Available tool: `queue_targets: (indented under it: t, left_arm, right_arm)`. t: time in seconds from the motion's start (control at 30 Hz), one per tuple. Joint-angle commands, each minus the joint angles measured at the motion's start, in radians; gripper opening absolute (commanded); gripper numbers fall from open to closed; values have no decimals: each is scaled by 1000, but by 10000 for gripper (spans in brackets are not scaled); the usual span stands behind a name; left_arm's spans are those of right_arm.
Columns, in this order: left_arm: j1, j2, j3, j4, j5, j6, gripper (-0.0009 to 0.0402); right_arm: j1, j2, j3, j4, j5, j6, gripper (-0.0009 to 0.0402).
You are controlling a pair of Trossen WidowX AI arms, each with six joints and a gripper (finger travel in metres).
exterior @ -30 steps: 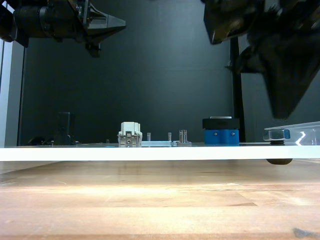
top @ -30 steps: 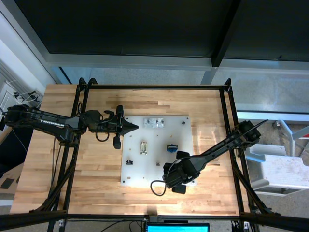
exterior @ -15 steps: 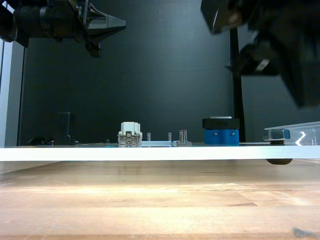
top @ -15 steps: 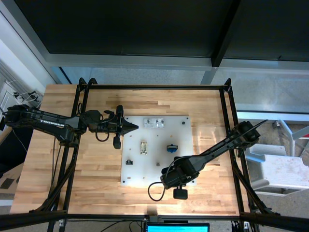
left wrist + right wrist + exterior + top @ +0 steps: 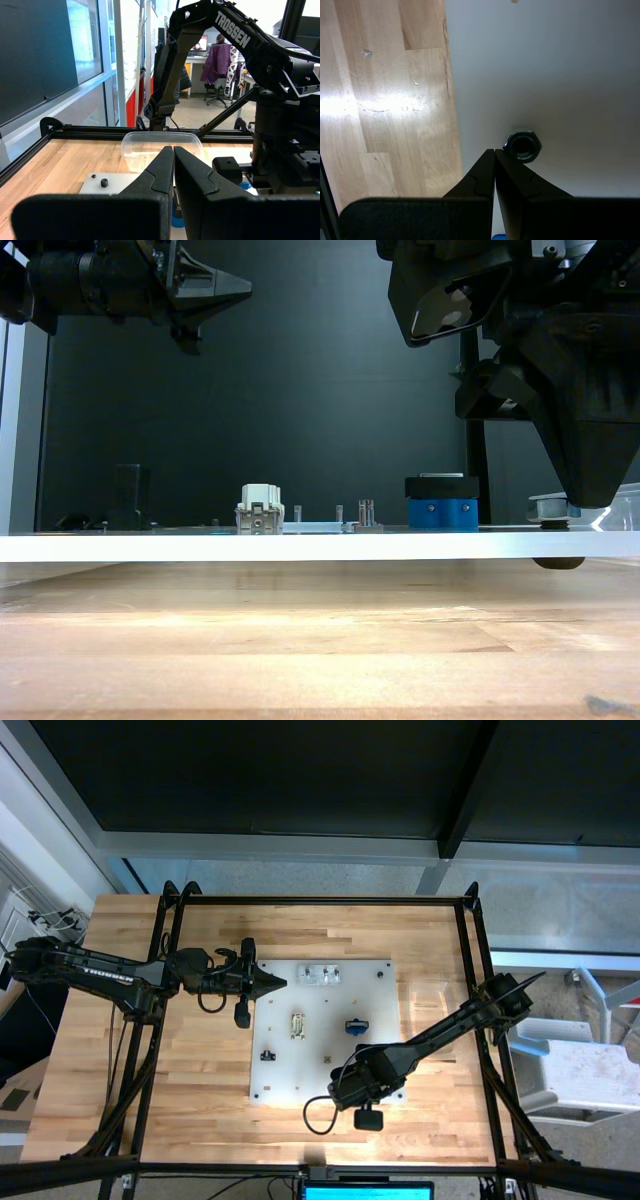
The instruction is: Unfasten the M12 fastener and place in the container
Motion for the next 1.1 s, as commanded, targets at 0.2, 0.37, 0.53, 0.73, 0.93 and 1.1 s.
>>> queue_targets:
  t: [0.2, 0.37, 0.53, 0.73, 0.93, 1.1]
  left_arm:
    - [0, 0, 0, 0, 0, 0, 0]
    - [0, 0, 0, 0, 0, 0, 0]
    - [0, 0, 0, 0, 0, 0, 0]
    - [0, 0, 0, 0, 0, 0, 0]
    - [0, 0, 0, 0, 0, 0, 0]
    - [0, 0, 0, 0, 0, 0, 0]
  right_arm:
    - [0, 0, -1, -19, 38, 2, 0]
    - [-2, 0, -1, -18, 45, 2, 0]
    - [-2, 0, -1, -20, 46, 1, 0]
    - [-2, -5, -1, -89, 230, 85, 0]
    - [-2, -13, 0, -92, 225, 88, 0]
    - [-2, -34, 1, -97, 171, 105, 0]
